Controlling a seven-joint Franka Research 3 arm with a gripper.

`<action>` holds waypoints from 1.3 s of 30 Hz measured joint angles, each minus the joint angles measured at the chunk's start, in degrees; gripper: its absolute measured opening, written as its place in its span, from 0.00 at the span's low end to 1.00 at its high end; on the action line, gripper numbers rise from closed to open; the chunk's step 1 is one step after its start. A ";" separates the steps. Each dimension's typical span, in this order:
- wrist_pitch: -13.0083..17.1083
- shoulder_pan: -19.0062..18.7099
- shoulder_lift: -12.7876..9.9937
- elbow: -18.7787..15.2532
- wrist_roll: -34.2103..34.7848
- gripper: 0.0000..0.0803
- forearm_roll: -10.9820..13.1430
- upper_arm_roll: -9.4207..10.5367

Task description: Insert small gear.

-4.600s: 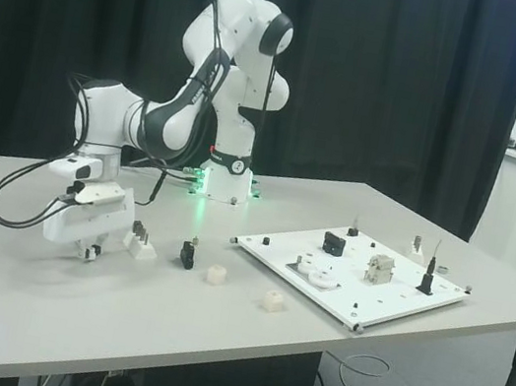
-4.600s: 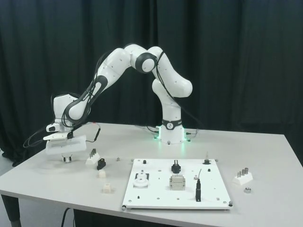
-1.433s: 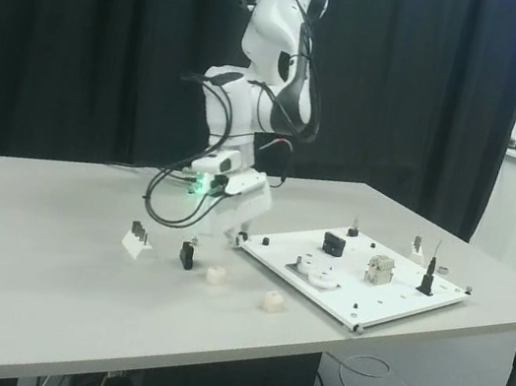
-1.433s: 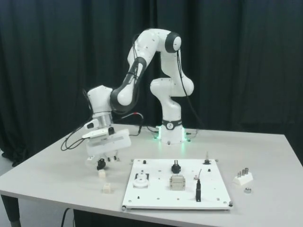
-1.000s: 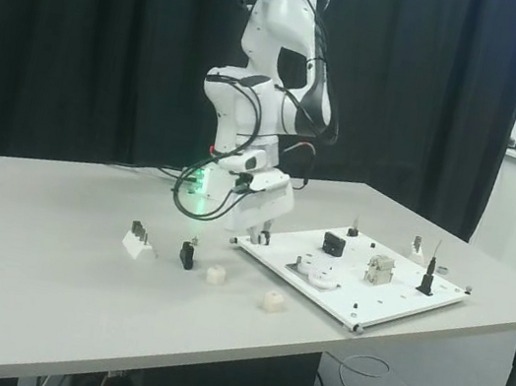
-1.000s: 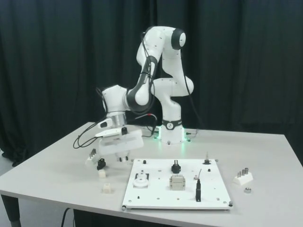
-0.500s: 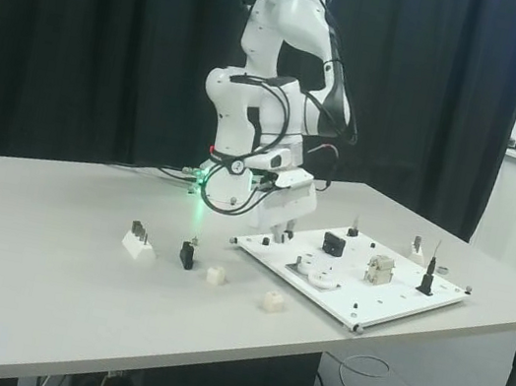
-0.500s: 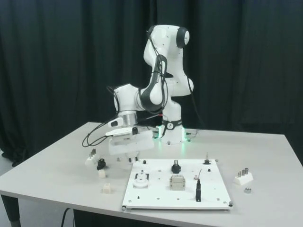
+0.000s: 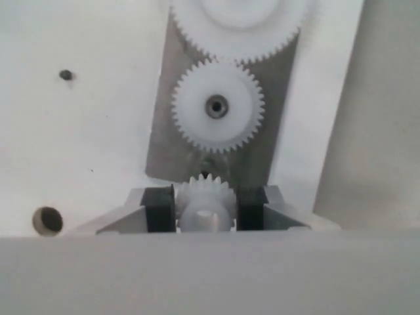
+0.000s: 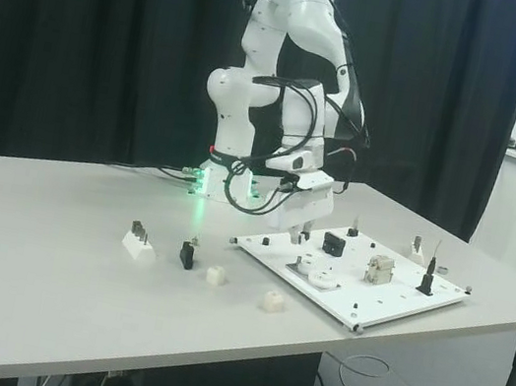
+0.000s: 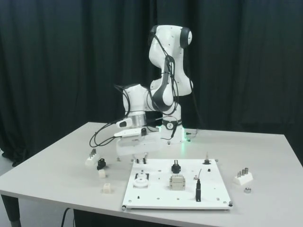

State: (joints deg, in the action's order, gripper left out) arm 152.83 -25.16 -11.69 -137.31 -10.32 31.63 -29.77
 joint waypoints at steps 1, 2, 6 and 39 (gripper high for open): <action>0.09 -0.25 0.00 0.00 0.77 0.24 -0.65 0.00; 0.17 -0.47 0.00 0.00 1.42 0.24 -1.22 0.00; 0.51 -1.20 -0.04 0.00 4.05 0.24 -3.68 0.00; 2.29 -2.36 -3.31 0.72 9.44 0.24 -9.90 0.08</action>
